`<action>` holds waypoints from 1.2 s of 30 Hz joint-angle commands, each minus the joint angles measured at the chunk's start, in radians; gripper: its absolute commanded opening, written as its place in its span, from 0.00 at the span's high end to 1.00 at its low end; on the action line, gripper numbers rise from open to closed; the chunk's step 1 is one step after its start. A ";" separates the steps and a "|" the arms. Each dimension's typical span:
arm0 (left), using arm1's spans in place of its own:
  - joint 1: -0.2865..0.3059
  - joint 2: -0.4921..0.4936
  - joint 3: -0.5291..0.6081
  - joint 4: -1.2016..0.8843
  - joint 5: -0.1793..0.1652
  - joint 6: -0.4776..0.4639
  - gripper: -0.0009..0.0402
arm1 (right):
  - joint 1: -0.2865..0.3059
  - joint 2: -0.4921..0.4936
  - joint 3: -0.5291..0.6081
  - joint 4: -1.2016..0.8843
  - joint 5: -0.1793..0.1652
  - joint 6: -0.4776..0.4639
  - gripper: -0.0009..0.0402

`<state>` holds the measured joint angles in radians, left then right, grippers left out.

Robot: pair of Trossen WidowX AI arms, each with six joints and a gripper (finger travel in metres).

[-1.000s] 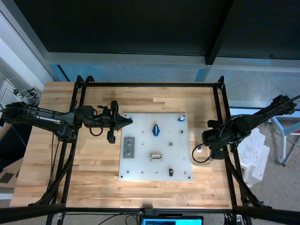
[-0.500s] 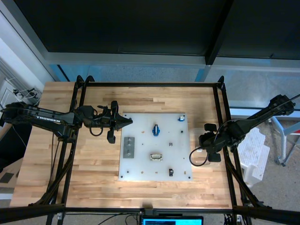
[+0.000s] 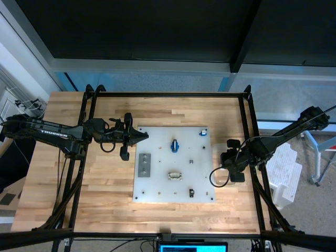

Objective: Pick the USB connector and install on taskboard

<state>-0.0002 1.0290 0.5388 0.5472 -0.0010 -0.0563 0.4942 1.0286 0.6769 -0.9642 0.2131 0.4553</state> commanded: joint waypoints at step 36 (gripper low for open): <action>0.000 0.000 0.000 0.000 0.000 0.000 0.98 | -0.008 0.073 -0.074 0.121 -0.011 -0.014 0.58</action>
<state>-0.0002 1.0290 0.5388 0.5468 -0.0010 -0.0566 0.4858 1.1030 0.5983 -0.8421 0.2012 0.4408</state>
